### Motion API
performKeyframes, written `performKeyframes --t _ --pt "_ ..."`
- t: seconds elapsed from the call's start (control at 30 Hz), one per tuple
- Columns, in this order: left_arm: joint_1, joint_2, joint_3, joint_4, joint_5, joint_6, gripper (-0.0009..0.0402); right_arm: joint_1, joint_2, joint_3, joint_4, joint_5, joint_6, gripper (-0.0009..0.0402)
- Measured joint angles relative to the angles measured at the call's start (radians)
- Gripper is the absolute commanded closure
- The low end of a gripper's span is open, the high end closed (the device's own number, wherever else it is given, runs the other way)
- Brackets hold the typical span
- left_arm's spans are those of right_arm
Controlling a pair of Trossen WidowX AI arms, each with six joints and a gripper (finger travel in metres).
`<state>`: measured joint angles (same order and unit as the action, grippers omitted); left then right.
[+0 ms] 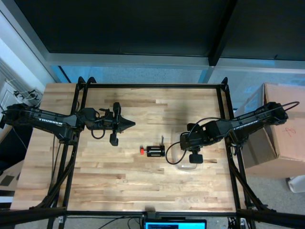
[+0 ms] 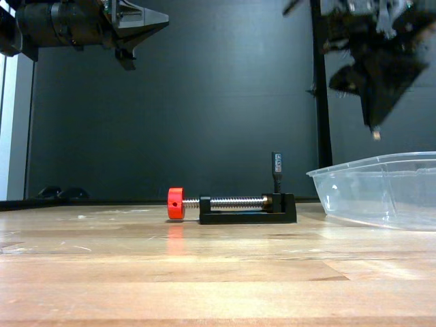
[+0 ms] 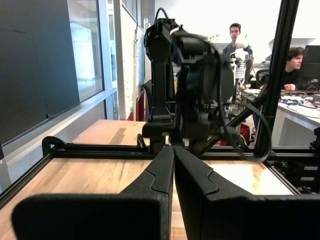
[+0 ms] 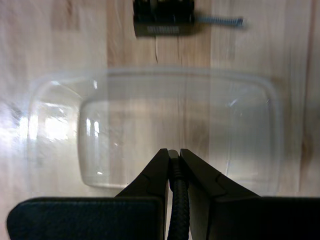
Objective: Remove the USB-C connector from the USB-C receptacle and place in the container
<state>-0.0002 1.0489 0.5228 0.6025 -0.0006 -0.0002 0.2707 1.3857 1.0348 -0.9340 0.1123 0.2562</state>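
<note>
Plug held over the tub
Right gripper clamps it above the tub; left gripper hangs closed and empty, well apart.

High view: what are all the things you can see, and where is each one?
table: 1, light wood, under everything.
clamp: 1, black with red knob, mid-table.
receptacle: 1, black, upright in the clamp.
container: 1, clear, right of the clamp.
connector: 1, on black cable, held above the container, clear of the receptacle.
box: 1, brown, right of the table.
left gripper: 1, black, shut, high over the table's left.
right gripper: 1, black, shut on the connector, over the container.
</note>
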Motion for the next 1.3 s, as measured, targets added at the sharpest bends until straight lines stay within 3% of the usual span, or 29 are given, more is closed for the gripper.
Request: performKeyframes --t 0.43,0.97,1.1,1.3 --pt "0.000 0.000 0.000 0.000 0.000 0.000 0.0393 0.006 -0.001 -0.212 0.224 0.000 0.024 0.0387" --pt "0.000 0.000 0.000 0.000 0.000 0.000 0.0393 0.009 -0.006 -0.192 0.237 0.000 0.026 0.0163" --pt "0.000 0.000 0.000 0.000 0.000 0.000 0.0393 0.010 -0.006 -0.156 0.203 0.000 0.026 0.0138" --pt "0.000 0.000 0.000 0.000 0.000 0.000 0.0393 0.011 -0.006 -0.089 0.117 0.000 0.026 0.0135"
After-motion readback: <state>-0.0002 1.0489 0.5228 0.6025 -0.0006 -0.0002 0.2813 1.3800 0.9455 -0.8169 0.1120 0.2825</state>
